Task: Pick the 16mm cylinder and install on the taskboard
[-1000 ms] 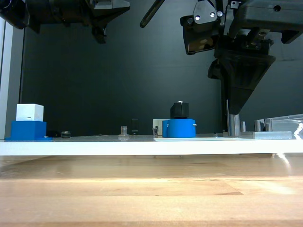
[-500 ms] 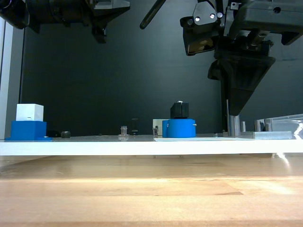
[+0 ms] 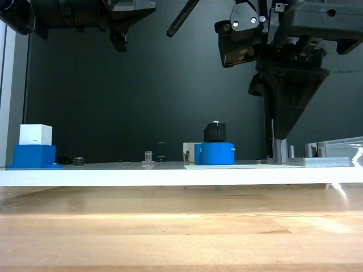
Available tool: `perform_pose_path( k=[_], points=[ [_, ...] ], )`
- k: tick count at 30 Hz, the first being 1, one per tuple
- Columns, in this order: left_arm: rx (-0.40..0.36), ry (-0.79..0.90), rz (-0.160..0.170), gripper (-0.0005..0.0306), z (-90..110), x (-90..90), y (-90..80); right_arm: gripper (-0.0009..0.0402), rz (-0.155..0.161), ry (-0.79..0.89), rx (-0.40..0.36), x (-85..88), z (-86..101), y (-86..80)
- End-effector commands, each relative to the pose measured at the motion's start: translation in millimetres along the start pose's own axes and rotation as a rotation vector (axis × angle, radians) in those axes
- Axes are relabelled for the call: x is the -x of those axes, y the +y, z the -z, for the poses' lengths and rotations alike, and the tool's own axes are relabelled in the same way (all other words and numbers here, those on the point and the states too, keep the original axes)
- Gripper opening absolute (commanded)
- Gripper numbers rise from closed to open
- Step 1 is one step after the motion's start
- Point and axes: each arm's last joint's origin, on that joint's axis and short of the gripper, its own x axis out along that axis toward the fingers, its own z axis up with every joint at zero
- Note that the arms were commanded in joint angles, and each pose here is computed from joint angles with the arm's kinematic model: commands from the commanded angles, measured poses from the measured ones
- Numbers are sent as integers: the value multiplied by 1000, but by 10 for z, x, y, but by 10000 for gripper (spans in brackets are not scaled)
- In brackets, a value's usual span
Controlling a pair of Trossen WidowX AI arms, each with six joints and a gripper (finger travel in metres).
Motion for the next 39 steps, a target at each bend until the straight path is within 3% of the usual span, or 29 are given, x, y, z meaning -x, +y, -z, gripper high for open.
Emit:
perform_pose_path(
  k=[1,7,21,39],
  points=[
    [0,-1,0,0,-2,0,1,18,0,-10,2,52,-15,0],
    [0,-1,0,0,-2,0,1,18,9,-43,-2,159,-10,-26],
    [0,-1,0,0,-2,0,0,18,-35,-125,2,503,28,-91],
    [0,0,0,0,-1,-1,1,18,-33,-122,5,499,31,-92]
  ],
)
